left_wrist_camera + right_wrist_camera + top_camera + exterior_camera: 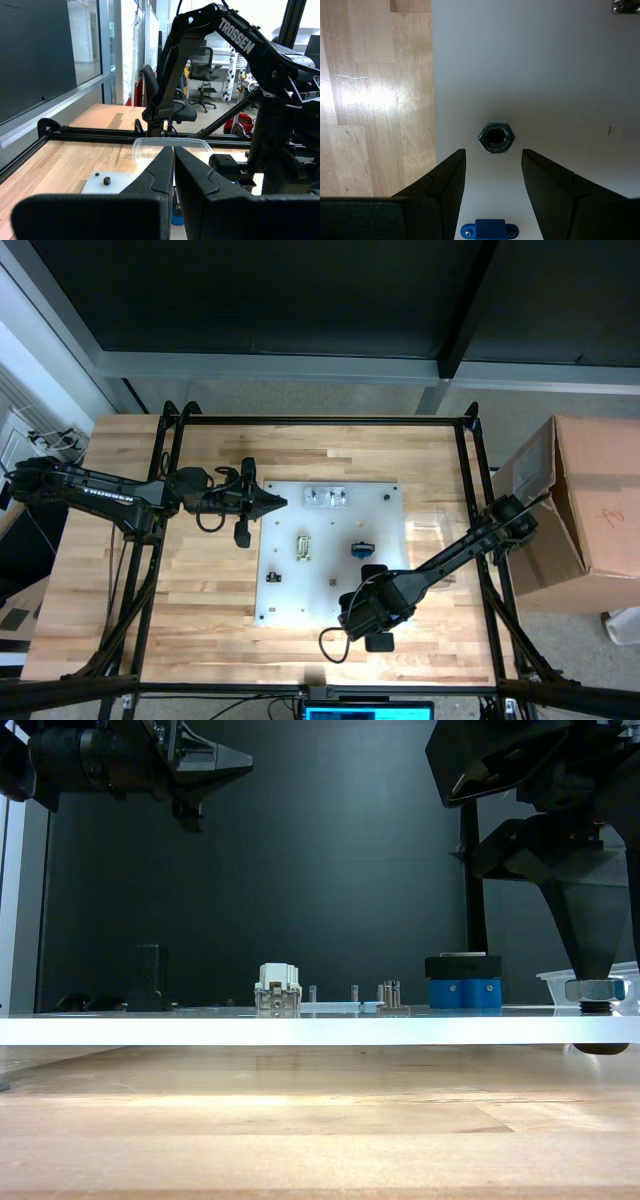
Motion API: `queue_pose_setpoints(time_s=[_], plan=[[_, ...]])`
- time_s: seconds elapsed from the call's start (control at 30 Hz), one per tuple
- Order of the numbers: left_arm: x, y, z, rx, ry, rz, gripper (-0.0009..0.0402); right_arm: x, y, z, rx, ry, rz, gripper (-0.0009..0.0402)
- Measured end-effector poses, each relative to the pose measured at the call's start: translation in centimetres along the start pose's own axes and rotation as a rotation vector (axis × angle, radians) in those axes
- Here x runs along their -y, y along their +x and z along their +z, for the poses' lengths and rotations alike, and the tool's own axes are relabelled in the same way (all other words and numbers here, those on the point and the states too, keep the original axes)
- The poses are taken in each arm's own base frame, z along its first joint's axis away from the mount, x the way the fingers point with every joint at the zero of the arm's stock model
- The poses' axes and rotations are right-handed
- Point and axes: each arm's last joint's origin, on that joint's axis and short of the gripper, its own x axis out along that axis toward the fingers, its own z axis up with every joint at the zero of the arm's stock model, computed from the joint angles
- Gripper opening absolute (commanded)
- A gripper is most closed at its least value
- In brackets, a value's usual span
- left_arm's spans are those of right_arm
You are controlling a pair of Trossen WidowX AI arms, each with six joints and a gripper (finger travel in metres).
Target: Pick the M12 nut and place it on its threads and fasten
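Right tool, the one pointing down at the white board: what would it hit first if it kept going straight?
Probably the silver nut, sitting on its stud just below the open right tool; after that, the white board. The left tool hovers, shut, over the board's far left edge.

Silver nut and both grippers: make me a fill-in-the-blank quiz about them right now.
The silver nut sits on its black ribbed ____.
The right gripper, directly above the nut, is ____ and holds nothing.
The left gripper, high over the white board's left edge, is ____.
Missing words: stud, open, shut.
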Motion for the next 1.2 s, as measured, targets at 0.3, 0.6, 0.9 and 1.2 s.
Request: queue_pose_setpoints(time_s=[0.3,0.6,0.9,1.2], plan=[[0.0,0.0,0.0,0.0,0.0,0.0,0.0,0.1,-0.1,-0.2,-0.016,-0.025,-0.009,0.0153],[0.0,0.0,0.0,0.0,0.0,0.0,0.0,1.1,-1.5,-0.5,-0.03,-0.08,-0.018,0.0078],[0.0,0.0,0.0,0.0,0.0,0.0,0.0,1.4,-1.4,-0.2,0.002,-0.075,-0.05,0.0007],[0.0,0.0,0.0,0.0,0.0,0.0,0.0,1.2,-0.2,0.1,0.011,-0.072,-0.057,0.0001]])
